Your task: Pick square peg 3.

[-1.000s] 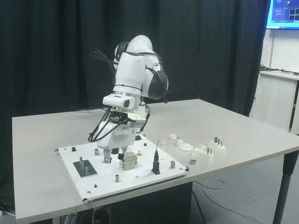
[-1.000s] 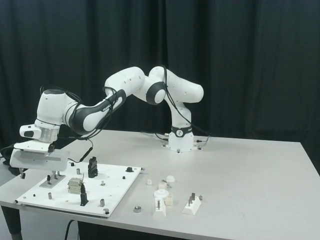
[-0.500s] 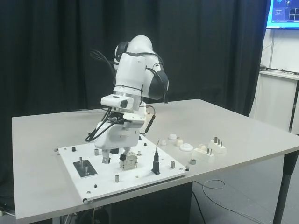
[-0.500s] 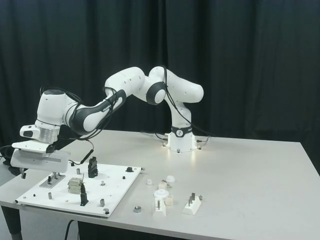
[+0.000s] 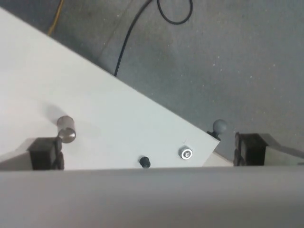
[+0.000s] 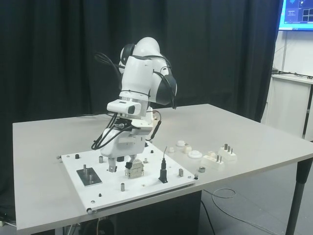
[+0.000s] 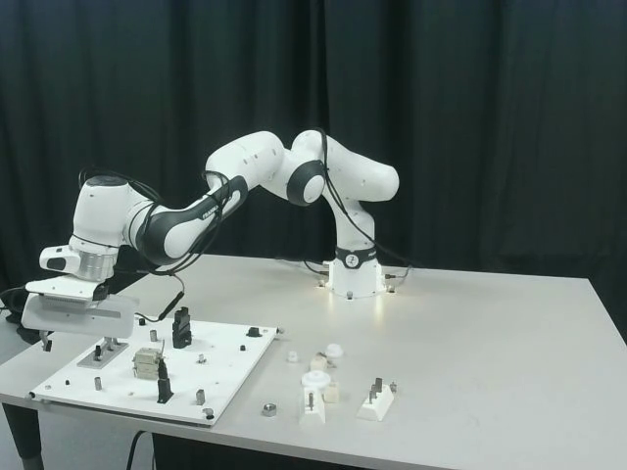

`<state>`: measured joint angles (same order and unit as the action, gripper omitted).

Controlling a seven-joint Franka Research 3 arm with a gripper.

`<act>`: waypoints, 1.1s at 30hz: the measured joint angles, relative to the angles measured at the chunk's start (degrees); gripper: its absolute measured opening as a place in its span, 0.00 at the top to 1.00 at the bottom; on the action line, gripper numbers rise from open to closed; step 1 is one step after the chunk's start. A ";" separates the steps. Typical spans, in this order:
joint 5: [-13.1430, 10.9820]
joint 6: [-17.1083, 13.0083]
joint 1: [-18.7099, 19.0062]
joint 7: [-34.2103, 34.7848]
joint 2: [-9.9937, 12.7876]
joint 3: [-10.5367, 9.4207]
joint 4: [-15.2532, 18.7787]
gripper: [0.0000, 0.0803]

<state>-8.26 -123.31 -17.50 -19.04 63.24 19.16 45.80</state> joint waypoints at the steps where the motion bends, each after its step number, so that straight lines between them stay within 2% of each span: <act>1: 0.00 0.01 0.00 -0.17 0.00 0.00 0.00 0.00; 33: 0.11 0.27 0.02 -2.68 -0.01 0.05 -0.01 0.00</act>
<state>-8.16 -123.05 -17.49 -21.72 63.23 19.22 45.80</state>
